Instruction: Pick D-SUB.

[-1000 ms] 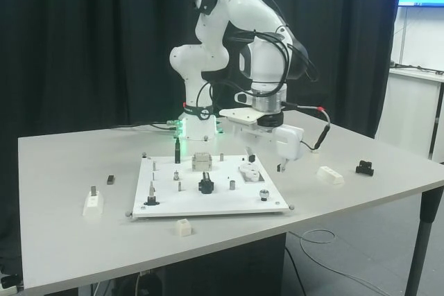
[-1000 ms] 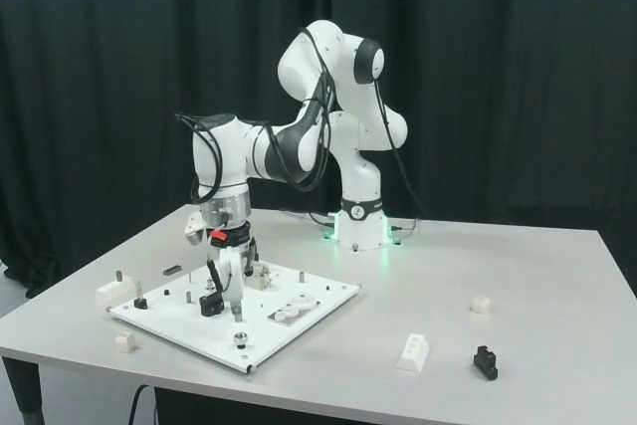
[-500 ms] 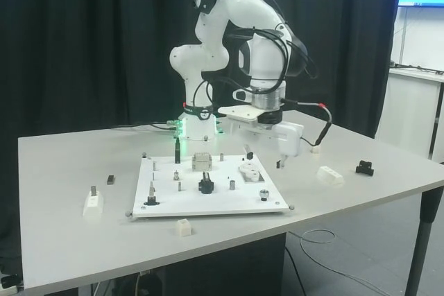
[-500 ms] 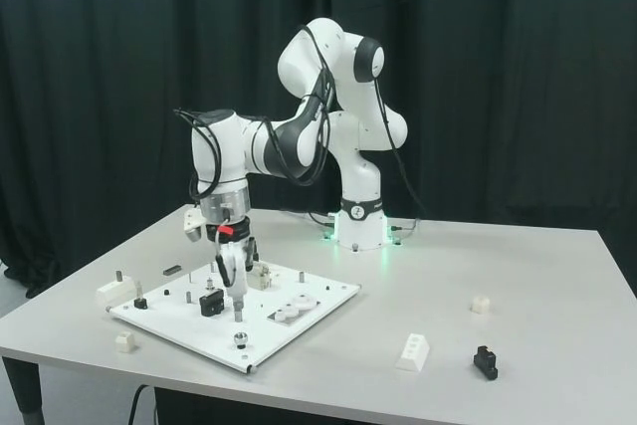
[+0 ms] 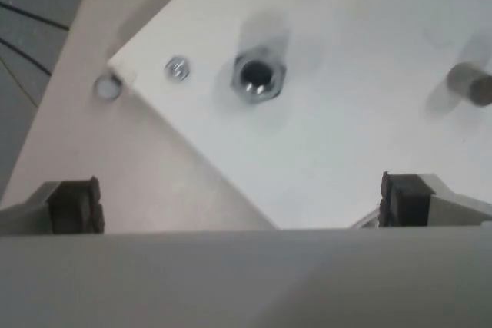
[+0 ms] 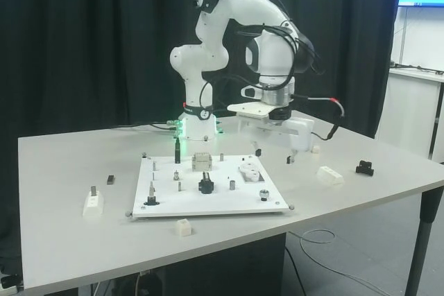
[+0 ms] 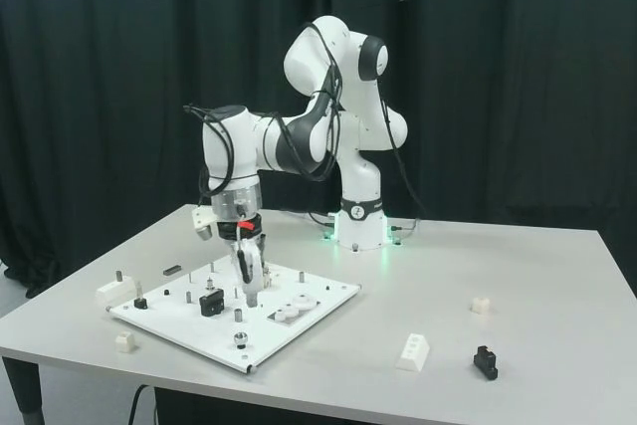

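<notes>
The end effector hangs over the white board, wide open and holding nothing. Under it, in the wrist view, sits a metal nut near the board's corner. The D-SUB plug may be the small grey block farther back. The board lies on the grey tabletop.

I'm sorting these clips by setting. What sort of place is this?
Most likely a robotics lab or test cell. A white arm is bolted to a grey table, a white board holds small fittings for assembly trials, and black curtains screen off the space behind.
</notes>
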Controlling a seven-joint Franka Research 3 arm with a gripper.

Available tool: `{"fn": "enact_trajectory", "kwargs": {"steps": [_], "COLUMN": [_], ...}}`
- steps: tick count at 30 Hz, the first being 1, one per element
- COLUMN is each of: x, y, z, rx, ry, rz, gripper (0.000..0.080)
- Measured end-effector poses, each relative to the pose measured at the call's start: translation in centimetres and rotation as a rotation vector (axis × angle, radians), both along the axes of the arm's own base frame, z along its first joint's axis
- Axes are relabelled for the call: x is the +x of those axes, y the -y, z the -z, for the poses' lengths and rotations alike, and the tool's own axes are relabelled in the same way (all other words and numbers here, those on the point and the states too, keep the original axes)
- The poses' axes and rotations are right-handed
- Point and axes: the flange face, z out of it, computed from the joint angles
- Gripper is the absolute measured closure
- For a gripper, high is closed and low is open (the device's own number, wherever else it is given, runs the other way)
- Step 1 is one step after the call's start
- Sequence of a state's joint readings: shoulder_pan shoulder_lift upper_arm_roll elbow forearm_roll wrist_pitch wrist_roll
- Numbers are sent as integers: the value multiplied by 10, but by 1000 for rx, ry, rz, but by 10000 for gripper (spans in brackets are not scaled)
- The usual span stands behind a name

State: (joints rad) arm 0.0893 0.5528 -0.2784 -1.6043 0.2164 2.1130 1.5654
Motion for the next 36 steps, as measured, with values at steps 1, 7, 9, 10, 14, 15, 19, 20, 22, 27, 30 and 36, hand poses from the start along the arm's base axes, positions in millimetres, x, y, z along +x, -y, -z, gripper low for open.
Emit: {"fn": "enact_trajectory", "kwargs": {"steps": [1, 7, 9, 10, 14, 15, 19, 20, 22, 27, 30, 36], "x": [1, 3, 4, 5, 7, 8, 10, 10, 11, 11, 10, 7], "y": [-4, -29, -39, -43, -64, -69, -93, -100, -112, -151, -177, -229], "z": [-1, -6, -7, -8, -11, -12, -14, -15, -16, -18, -20, -20], "rx": [1, 2, 3, 3, 2, 2, 5, 7, 15, 42, 54, 69], "ry": [1, 6, 9, 10, 16, 18, 25, 27, 32, 45, 56, 81], "rz": [1, -17, -30, -37, -70, -80, -137, -159, -200, -314, -391, -556], "gripper": [3, 3, 3, 3, 3, 3, 3, 3, 3, 3, 3, 3]}}
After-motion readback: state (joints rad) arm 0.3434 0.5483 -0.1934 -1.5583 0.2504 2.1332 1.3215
